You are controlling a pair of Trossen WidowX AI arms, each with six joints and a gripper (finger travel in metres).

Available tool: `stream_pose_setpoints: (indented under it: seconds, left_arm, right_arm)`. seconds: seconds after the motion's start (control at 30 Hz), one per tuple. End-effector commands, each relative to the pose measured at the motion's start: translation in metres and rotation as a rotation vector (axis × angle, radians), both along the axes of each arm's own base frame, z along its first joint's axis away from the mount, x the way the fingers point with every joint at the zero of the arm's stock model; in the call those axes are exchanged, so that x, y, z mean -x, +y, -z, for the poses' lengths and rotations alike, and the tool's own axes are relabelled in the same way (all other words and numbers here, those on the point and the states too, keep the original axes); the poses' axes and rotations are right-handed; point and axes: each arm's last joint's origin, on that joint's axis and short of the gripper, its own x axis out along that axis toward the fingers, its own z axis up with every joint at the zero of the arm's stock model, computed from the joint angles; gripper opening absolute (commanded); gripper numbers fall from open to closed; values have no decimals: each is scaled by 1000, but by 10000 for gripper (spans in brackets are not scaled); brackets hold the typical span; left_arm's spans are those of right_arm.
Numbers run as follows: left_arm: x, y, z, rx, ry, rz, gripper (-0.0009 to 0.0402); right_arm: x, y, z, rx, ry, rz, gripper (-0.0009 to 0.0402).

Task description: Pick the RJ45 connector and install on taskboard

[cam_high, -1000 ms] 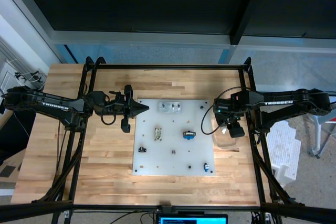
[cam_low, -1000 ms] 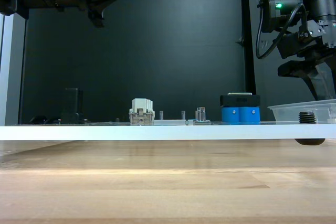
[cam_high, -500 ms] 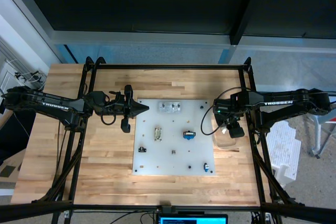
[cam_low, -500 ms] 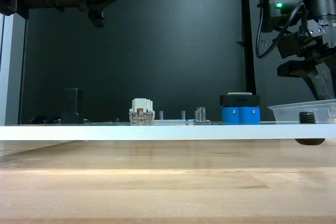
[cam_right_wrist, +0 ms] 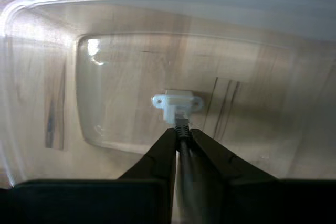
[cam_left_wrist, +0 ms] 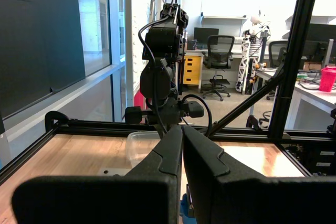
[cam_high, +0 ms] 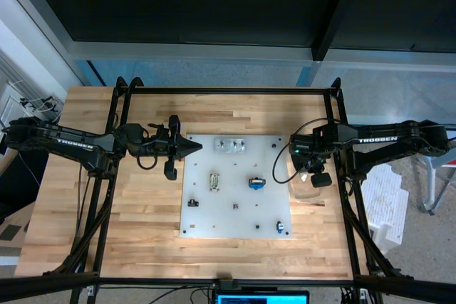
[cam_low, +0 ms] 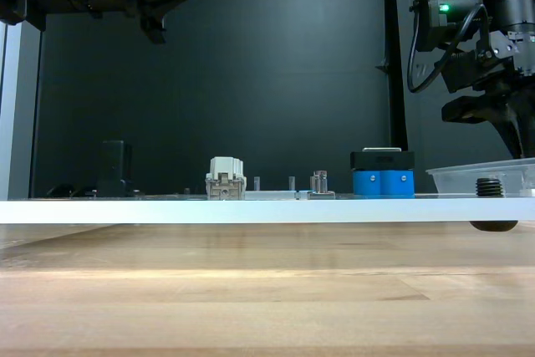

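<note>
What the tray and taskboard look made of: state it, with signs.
Tray: clear glossy plastic; the wooden table shows through. Taskboard: white matte sheet, probably plastic. Right gripper is in the tray, shut on the RJ45 connector; left gripper hangs shut over the board's left edge.

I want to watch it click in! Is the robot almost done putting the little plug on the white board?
Not yet. Done: the right gripper is down in the clear tray, pinched shut on the plug. In hand: that plug, not yet lifted out. Left: carrying it to the white board and pushing it in. The left gripper hangs shut above the board's left edge.
</note>
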Motion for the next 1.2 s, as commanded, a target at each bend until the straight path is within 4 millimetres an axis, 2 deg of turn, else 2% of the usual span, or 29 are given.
stream_pose_setpoints:
  seconds: [0.03, 0.93, 1.2]
  left_arm:
    - [0, 0, 0, 0, 0, 0, 0]
    - [0, 0, 0, 0, 0, 0, 0]
    - [0, 0, 0, 0, 0, 0, 0]
  right_arm:
    - [0, 0, 0, 0, 0, 0, -3]
    - [0, 1, -19, -4, 12, 29, 0]
    - [-2, 9, -26, -7, 7, 57, 0]
